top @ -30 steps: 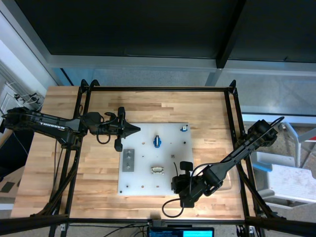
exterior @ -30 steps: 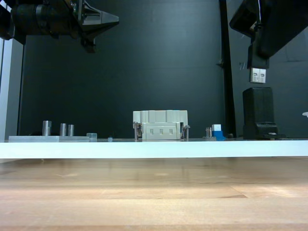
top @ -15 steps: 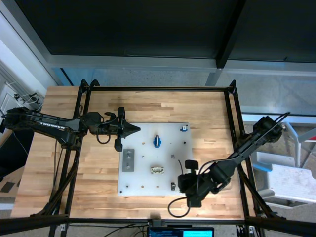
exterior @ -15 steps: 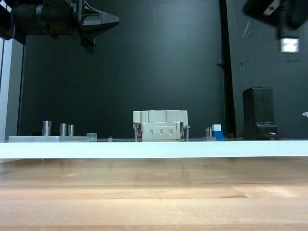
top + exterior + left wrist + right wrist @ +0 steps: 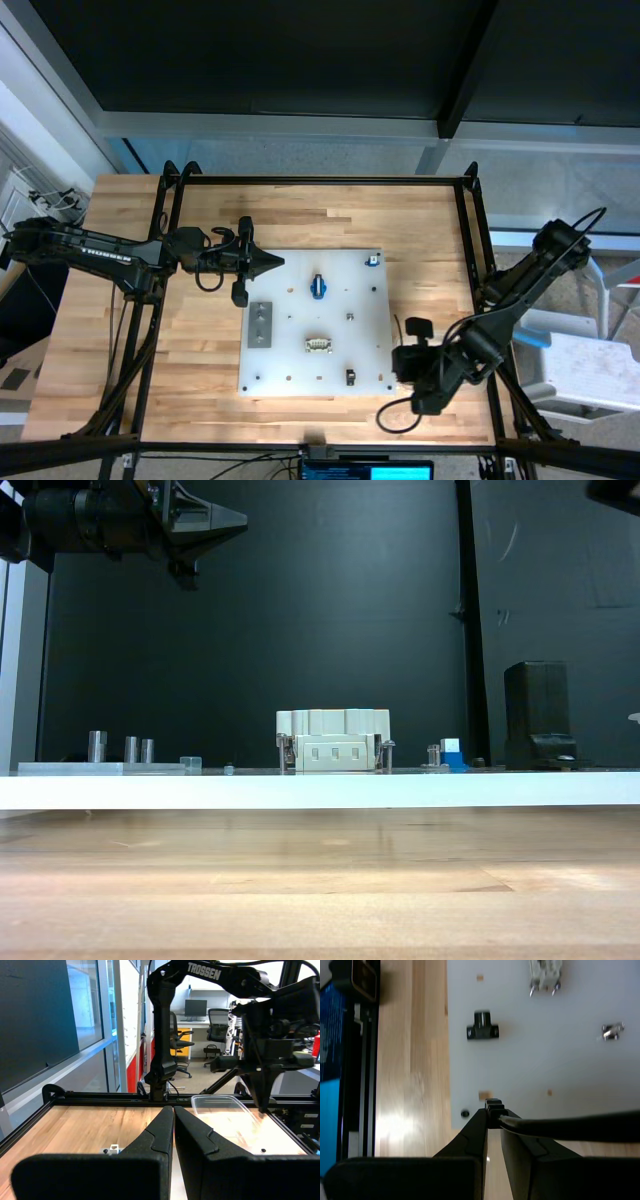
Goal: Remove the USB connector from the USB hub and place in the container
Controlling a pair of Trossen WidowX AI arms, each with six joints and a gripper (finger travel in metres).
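Observation:
My right gripper hangs over the white plate's near right edge, shut on the USB connector. Its thin black cable trails away from the fingers and sticks up in the high view. The USB hub is a small black block on the plate, apart from the plug; it also shows in the low view and the right wrist view. The container, a clear tray, lies on the wood under the right arm. My left gripper is parked high over the plate's far left corner, shut and holding nothing.
The white plate carries a grey metal block, a silvery-beige connector and a blue piece. A black frame rings the table. A lit screen sits at the near edge.
My right gripper has lifted the USB connector up off the hub and carried it right, past the plate's edge and almost out of the low view. The left arm has not moved.

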